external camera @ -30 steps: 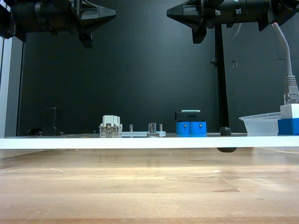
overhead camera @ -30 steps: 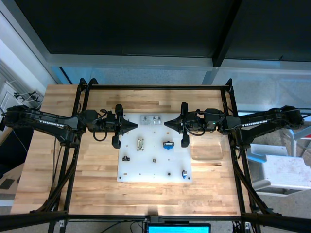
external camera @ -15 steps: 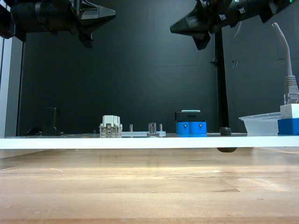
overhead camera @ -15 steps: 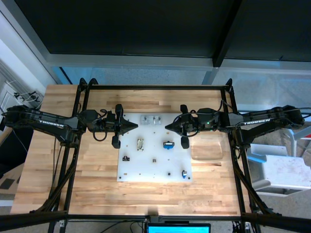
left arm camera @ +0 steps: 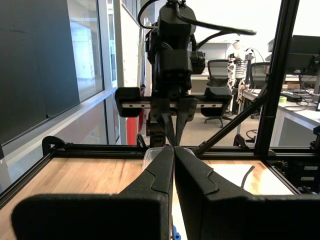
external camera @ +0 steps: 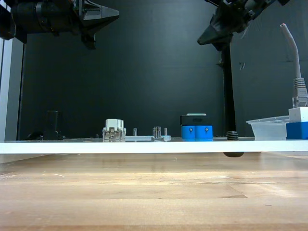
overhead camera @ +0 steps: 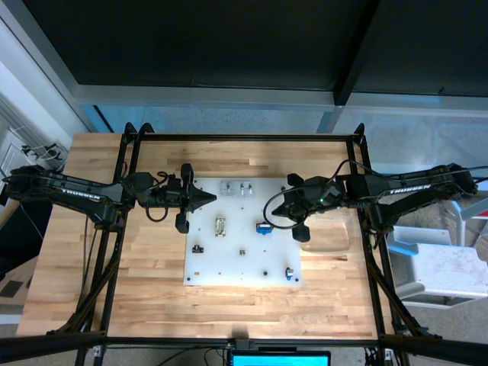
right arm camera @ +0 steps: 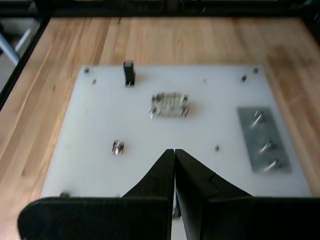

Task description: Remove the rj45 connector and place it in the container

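**Supervisor:** Where are the two arms?

**Operator:** I see the left gripper (overhead camera: 213, 198) held high over the far left edge of the white board (overhead camera: 229, 263). In its wrist view its fingers (left arm camera: 159, 172) are pressed together with nothing between them. The right gripper (overhead camera: 273, 213) hangs over the right half of the board, tilted downward, with its tip just beyond the blue rectangular connector (overhead camera: 264, 227). Its fingers (right arm camera: 161, 170) also meet tip to tip and hold nothing.

**Supervisor:** And the task's thing?

**Operator:** I find the rj45 connector (overhead camera: 290, 272) seated in the socket block (external camera: 297, 125) at the board's near right corner. In the low view its pale cable (external camera: 291, 48) stands up from the plug (external camera: 299, 100). Neither gripper touches it, and the right one is well above it.

**Supervisor:** The destination?

**Operator:** The container (overhead camera: 324, 238) lies on the desk (overhead camera: 122, 290) just beside the board's right edge, with wood grain showing through its floor. In the low view its rim (external camera: 267, 122) sits just behind the socket block.
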